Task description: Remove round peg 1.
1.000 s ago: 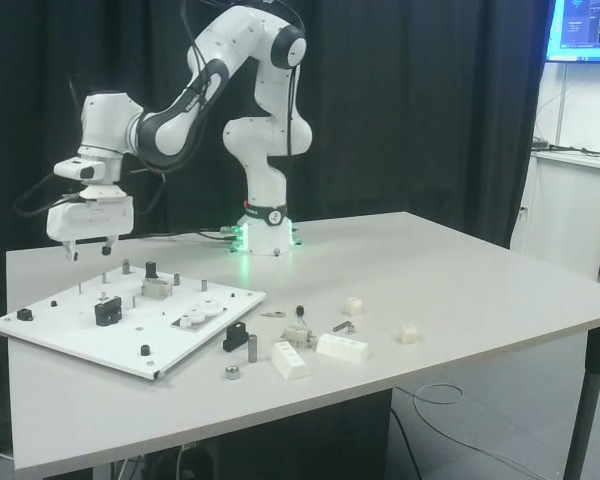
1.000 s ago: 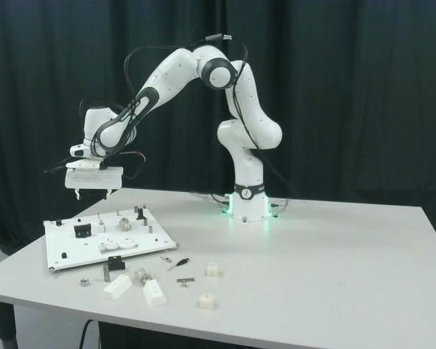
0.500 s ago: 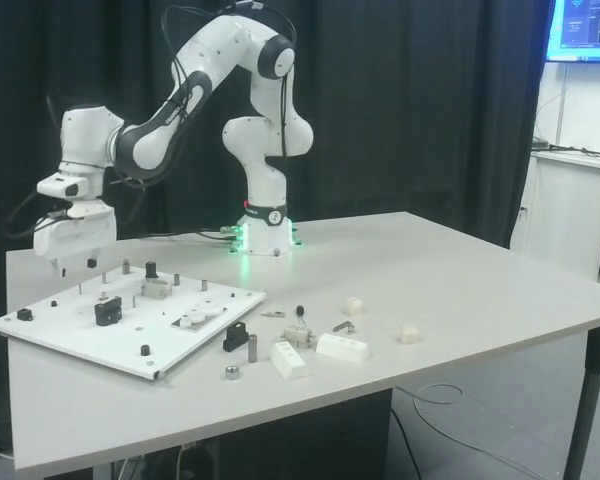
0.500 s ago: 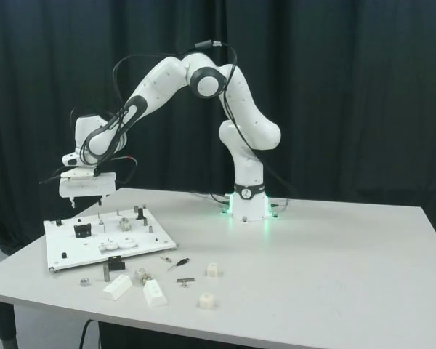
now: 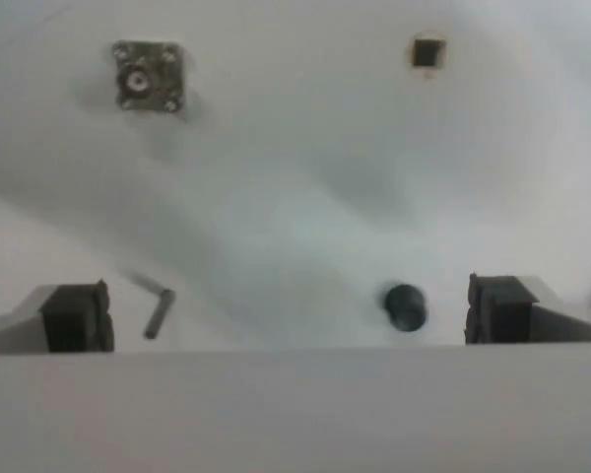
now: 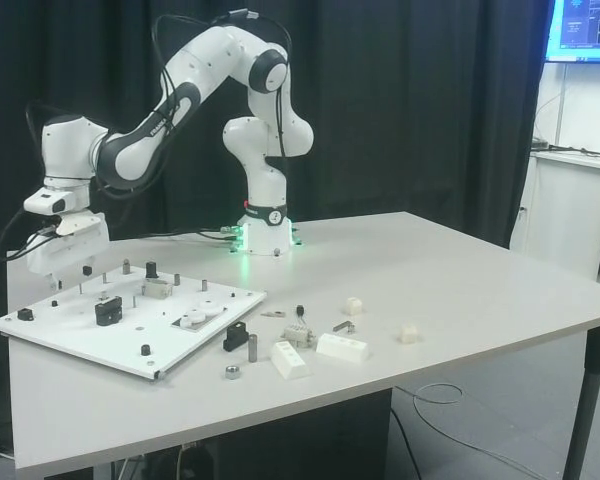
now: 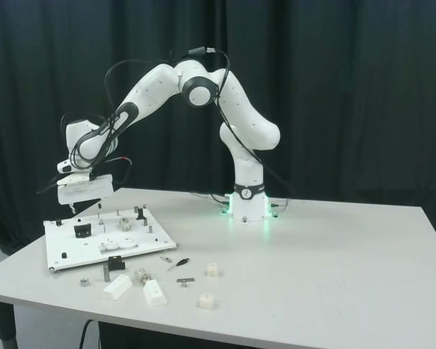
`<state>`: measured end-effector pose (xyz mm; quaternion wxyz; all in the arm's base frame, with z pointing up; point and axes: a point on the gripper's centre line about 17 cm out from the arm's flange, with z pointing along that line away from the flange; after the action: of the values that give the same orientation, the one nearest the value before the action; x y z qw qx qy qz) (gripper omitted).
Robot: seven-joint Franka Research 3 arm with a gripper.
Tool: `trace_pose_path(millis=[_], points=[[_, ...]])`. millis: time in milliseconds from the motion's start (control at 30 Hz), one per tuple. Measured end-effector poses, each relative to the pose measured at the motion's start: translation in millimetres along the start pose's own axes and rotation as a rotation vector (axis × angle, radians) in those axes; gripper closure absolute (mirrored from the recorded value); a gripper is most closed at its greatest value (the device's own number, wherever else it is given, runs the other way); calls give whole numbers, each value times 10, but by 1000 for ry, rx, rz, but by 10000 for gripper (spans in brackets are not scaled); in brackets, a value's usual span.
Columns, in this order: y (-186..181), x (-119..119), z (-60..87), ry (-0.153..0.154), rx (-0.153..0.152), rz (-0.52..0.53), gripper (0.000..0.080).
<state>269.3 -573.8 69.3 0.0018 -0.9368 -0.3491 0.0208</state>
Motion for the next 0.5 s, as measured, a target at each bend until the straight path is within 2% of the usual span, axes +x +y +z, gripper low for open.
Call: trace_pose_path(millis=[300, 500], points=[[-171, -134, 15, 28, 40, 20, 3], [-262, -203, 27, 52, 55, 13, 3]])
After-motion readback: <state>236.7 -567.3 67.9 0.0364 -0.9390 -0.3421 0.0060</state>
